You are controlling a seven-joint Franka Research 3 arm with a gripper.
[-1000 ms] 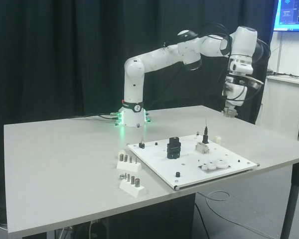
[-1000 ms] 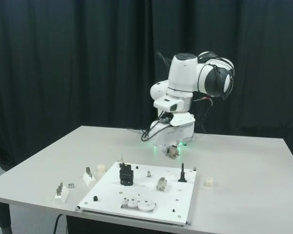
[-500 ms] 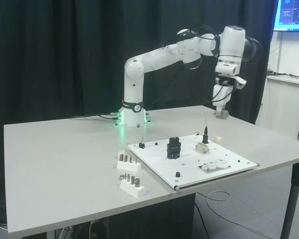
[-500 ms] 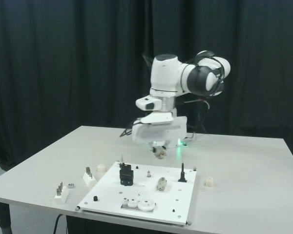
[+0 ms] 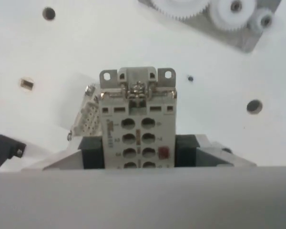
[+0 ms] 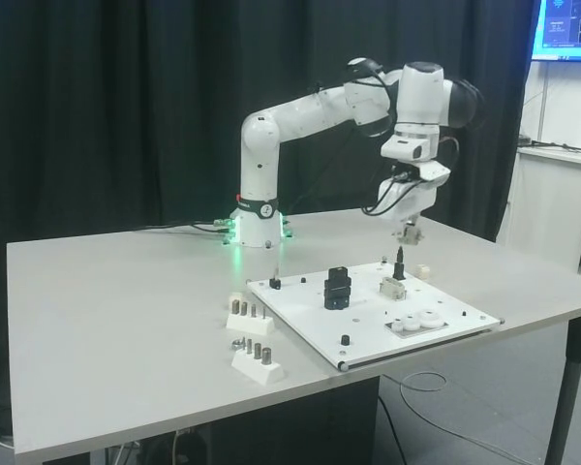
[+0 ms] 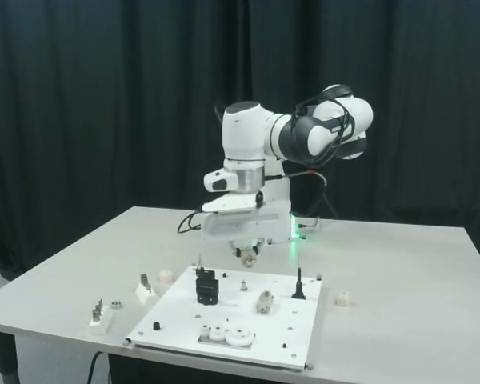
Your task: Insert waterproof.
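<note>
I pinch the waterproof plug [image 5: 137,125] between my fingers, so my gripper [image 6: 407,231] is closed on it and carries it in the air. Its socket [image 5: 87,117] sits on the white board [image 6: 300,315], peeking out at the plug's nine o'clock in my wrist view. (Picking up looks done.) Lowering and pushing in are left.

In the wrist view the waterproof connector [image 5: 137,125] held in the pincer [image 5: 138,157] is cut off at its near end by a grey blurred band, which also hides the fingertips. Beyond the pincer, the white gears [image 5: 214,9] run off the picture's edge. In both room views the pincer [image 6: 408,231] is too small to show its grip, and the counter [image 6: 107,310] is cropped.
</note>
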